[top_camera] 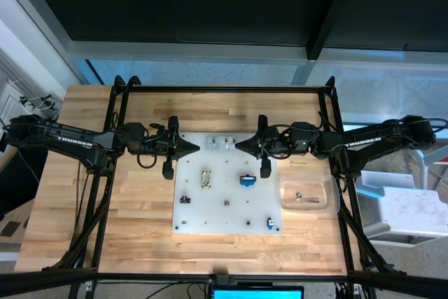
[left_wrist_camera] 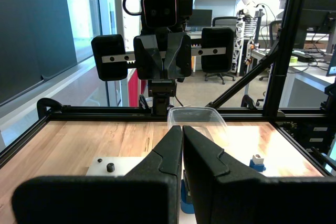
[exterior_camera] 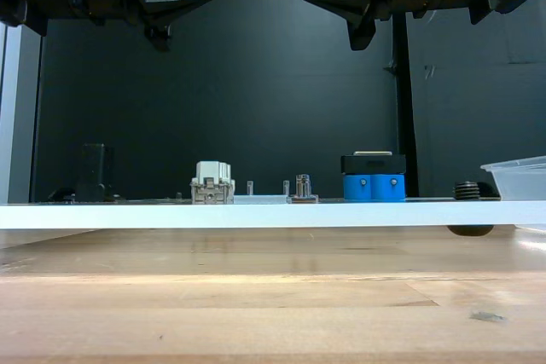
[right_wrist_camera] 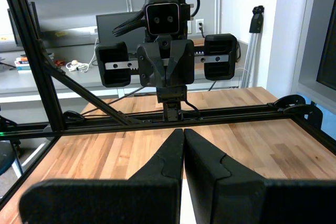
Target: Pick the M12 fastener and fasten on the M12 threads
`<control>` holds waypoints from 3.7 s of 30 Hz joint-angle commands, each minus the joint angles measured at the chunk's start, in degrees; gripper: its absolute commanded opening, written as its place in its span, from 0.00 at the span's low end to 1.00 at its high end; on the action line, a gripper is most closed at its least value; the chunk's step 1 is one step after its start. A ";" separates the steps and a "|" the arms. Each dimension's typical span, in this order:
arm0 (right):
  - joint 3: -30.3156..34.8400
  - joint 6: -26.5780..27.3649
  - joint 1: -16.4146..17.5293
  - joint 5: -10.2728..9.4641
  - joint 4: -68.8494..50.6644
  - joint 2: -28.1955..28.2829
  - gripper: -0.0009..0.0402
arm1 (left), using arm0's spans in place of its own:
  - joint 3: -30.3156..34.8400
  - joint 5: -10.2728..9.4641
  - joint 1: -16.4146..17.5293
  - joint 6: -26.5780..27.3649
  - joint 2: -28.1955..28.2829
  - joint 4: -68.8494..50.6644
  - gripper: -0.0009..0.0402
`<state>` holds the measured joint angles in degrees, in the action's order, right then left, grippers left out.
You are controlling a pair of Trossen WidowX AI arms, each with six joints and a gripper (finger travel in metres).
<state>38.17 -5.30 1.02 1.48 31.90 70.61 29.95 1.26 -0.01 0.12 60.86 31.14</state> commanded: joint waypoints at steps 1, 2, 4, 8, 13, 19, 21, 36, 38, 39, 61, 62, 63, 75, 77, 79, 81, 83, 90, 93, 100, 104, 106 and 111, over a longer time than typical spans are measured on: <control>0.00 -0.04 0.02 0.02 0.11 0.00 0.02 | 0.00 0.00 0.02 -0.02 0.00 0.02 0.02; 0.00 -0.04 0.02 0.02 0.11 0.00 0.02 | 0.00 0.00 0.00 -0.02 0.00 0.02 0.02; 0.00 -0.04 0.02 0.02 0.09 0.00 0.02 | 0.00 0.00 0.02 -0.02 0.00 0.02 0.02; 0.00 -0.02 0.02 0.02 0.09 0.00 0.02 | 0.00 0.00 0.02 -0.02 0.00 0.02 0.02; 0.20 -0.13 0.04 -1.73 -1.44 -0.24 0.02 | 0.00 0.00 0.00 -0.02 0.00 0.02 0.02; 5.88 6.58 0.15 -3.89 -20.33 -1.81 0.02 | 0.00 0.00 0.00 -0.02 0.00 0.02 0.02; 8.13 8.85 0.28 -5.46 -27.15 -1.92 0.02 | 0.00 0.00 0.02 -0.02 0.00 0.02 0.02; 18.56 18.29 6.84 -5.40 -63.93 -1.75 0.02 | 0.00 0.00 0.02 -0.02 0.00 0.02 0.02; 19.21 18.32 7.63 -5.27 -67.06 -1.75 0.02 | 0.00 0.00 0.00 -0.02 0.00 0.02 0.02; 19.56 18.36 8.02 -4.94 -68.70 -1.75 0.02 | 0.00 0.00 0.00 -0.02 0.00 0.02 0.02; 21.99 19.17 19.32 -2.49 -99.16 0.42 0.02 | 0.00 0.00 0.00 -0.02 0.00 0.02 0.02; 21.81 19.30 19.85 -2.54 -99.78 0.61 0.02 | 0.00 0.00 0.02 -0.02 0.00 0.02 0.02; 21.62 19.52 20.44 -2.56 -99.97 0.90 0.02 | 0.00 0.02 0.00 -0.02 0.00 0.02 0.02; 15.23 20.85 24.90 -2.56 -97.33 0.92 0.08 | 0.00 0.00 0.00 -0.02 0.00 0.02 0.02; 14.12 20.85 25.27 -2.58 -96.54 0.92 0.12 | 0.00 0.00 0.00 -0.02 0.00 0.02 0.02; 13.18 20.85 25.55 -2.56 -96.06 0.92 0.18 | 0.00 0.00 0.02 -0.02 0.00 0.02 0.02; 12.50 20.83 25.79 -2.51 -95.25 1.14 0.24 | 0.00 0.00 0.00 -0.02 0.00 0.02 0.02; 11.76 20.83 26.23 -2.51 -94.33 1.16 0.28 | 0.00 0.00 0.02 -0.02 0.00 0.02 0.02; 8.04 20.85 26.47 -2.47 -90.79 2.12 0.35 | 0.00 0.00 0.02 -0.02 0.00 0.02 0.02; 7.21 21.20 26.62 -2.32 -89.64 3.54 0.35 | 0.00 0.00 0.00 -0.02 0.00 0.02 0.02; 4.81 22.45 27.17 -2.47 -85.50 4.00 0.35 | 0.00 0.00 0.00 -0.02 0.00 0.02 0.02; 4.81 22.82 27.41 -2.29 -85.11 5.20 0.35 | 0.00 0.00 0.00 -0.02 0.00 0.02 0.02; 4.79 23.06 27.50 -2.29 -84.76 5.81 0.35 | 0.00 0.00 0.00 -0.02 0.00 0.02 0.02; 4.63 23.89 27.56 -2.32 -83.97 6.38 0.35 | 0.00 0.00 0.00 -0.02 0.00 0.02 0.02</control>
<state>42.85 18.57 28.56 -0.84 -52.38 76.84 29.95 1.26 -0.01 0.10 60.86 31.14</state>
